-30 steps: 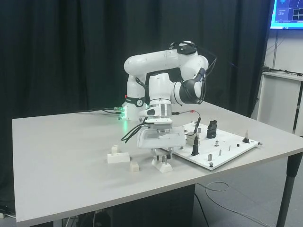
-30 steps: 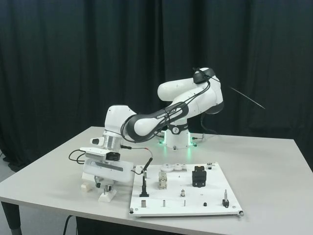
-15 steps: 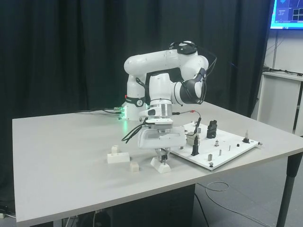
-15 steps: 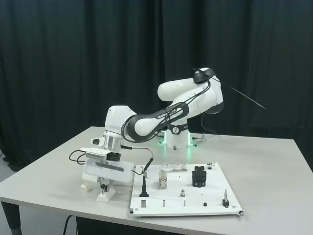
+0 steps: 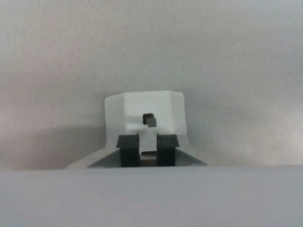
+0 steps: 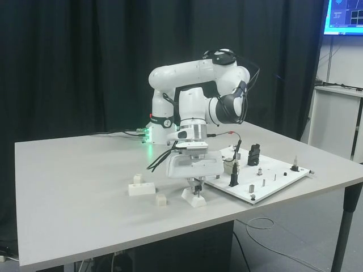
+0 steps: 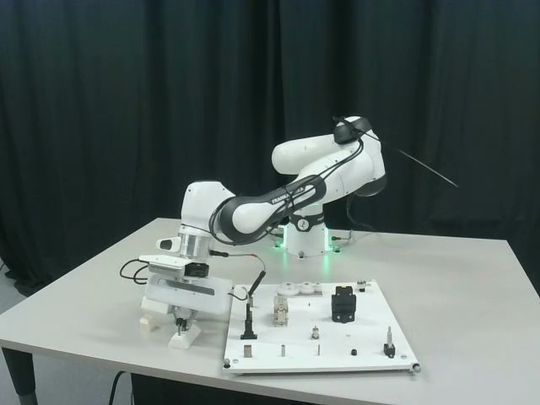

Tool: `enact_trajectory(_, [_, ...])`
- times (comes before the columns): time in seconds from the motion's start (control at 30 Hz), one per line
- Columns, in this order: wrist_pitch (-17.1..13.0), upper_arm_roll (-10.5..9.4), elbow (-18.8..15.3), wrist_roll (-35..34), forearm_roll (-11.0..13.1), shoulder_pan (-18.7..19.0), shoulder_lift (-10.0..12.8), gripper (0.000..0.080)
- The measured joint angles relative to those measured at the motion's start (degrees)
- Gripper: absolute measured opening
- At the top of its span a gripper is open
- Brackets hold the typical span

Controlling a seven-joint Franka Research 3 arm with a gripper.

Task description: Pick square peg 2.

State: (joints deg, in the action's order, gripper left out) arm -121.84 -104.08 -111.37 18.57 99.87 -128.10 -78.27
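Fingers (image 5: 148,150) clamped on the peg (image 5: 148,158), just above its white holder (image 5: 165,106); lifting clear is left

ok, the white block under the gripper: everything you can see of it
The white block is a small, plastic-looking holder with chamfered corners, resting flat on the grey table near its front edge, beside the white board. A small dark square peg stands in its top. The gripper sits directly above, black fingers close together around a second dark piece.
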Motion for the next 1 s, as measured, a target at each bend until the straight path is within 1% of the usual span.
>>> enact_trajectory(0.27, [1.0,0.59,-0.4,-0.1,0.0,0.4,0.4,0.0073])
enact_trajectory(0.57, [1.7,1.98,-0.4,-0.1,-0.1,0.9,0.8,0.0072])
enact_trajectory(0.77, [2.2,3.26,-0.1,-0.1,-0.2,1.0,1.1,0.0072])
enact_trajectory(1.0, [2.5,4.31,0.2,-0.1,-1.1,1.1,1.4,0.0072])
